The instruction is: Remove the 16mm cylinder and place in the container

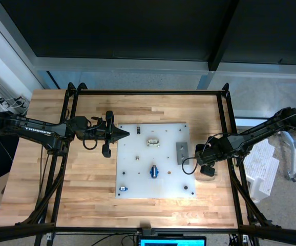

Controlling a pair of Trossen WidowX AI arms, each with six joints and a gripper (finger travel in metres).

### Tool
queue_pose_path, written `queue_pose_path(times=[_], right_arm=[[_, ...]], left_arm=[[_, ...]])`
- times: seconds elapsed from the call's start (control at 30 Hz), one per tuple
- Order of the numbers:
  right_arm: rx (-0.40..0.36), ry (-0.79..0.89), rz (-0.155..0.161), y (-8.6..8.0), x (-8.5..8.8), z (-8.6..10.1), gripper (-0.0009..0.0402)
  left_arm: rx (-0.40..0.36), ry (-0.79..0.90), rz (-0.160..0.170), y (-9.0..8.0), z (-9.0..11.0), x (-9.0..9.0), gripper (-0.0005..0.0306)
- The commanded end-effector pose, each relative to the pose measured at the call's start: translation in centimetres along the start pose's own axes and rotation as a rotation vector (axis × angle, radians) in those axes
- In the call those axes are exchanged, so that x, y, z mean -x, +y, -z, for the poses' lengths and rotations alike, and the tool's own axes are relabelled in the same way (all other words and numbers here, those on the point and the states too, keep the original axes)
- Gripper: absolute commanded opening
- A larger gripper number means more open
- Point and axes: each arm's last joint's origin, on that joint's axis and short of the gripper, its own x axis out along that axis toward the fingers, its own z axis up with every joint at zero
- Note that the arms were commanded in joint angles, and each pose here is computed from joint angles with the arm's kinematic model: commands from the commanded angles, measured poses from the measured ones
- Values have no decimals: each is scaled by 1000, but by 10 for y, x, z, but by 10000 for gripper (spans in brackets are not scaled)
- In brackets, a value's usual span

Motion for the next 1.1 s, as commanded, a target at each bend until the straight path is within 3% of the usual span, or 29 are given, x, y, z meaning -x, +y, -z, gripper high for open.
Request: queue_pose_path(times=[0.03, 0.7, 1.1], right_arm=[[-1, -2, -3, 1, 2, -1, 30], [-3, -10, -31, 6, 26, -11, 217], [-1, -51, -63, 12, 51, -22, 238]], left_arm=[[0, -1, 0, 0, 0, 0, 0], [0, -1, 0, 0, 0, 0, 0], [0, -1, 0, 0, 0, 0, 0]])
